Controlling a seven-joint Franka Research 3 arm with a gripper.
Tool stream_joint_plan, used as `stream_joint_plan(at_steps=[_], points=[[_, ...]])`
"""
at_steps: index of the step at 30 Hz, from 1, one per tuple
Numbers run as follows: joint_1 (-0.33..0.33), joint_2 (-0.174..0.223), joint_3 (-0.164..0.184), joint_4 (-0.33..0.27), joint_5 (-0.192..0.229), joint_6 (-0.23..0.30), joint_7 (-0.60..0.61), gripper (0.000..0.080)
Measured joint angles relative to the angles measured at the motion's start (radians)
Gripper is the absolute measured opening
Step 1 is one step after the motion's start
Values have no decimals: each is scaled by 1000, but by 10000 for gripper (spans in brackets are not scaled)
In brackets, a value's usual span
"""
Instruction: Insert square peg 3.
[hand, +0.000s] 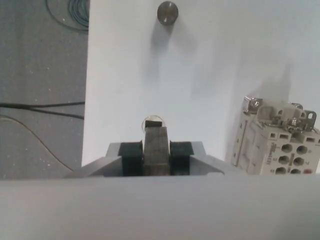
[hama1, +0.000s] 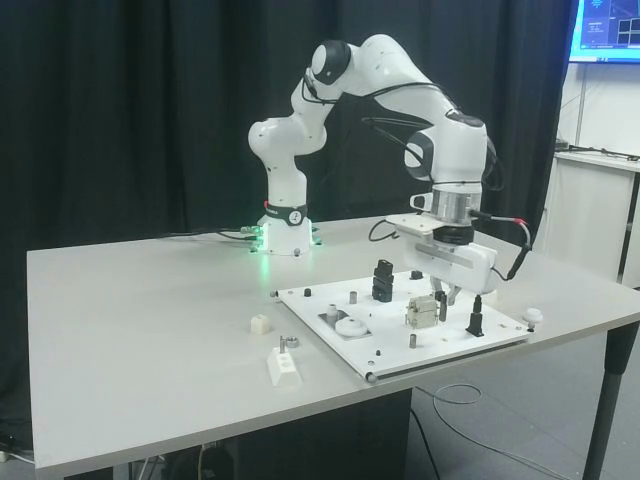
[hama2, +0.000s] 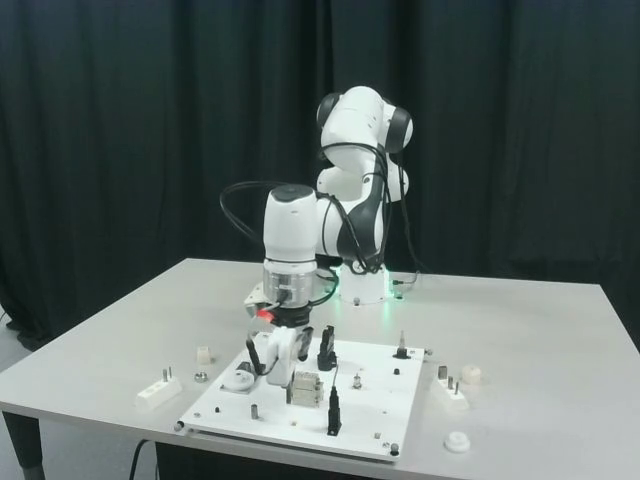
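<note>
The gripper (hand: 156, 150) was clenched on the peg (hand: 155, 145), a dark square bar held upright between the two black fingers (hand: 131, 156). The peg's lower end hung just over a small round hole (hand: 153, 121) in the white board (hand: 200, 90); whether it touched the hole could not be told from the wrist view.

The board lay on the desk (hama1: 150, 300) at its front edge, near the corner away from the arm's base (hama1: 283, 232). On the board, just beside the gripper, stood a grey-white connector block (hand: 277, 142) (its face showing rows of round sockets). Farther off on the board, a round metal stud (hand: 167, 12) stood alone.

In the first room view, the arm (hama1: 400, 90) reached out from its base and bent down over the board's middle. Off the board, two small white parts (hama1: 283, 365) rested on the desk toward its front edge.
</note>
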Motion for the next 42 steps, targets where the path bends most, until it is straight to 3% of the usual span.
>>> stream_joint_plan(at_steps=[42], points=[[-5, 72, 1, 47, 59, -2, 41, 110]])
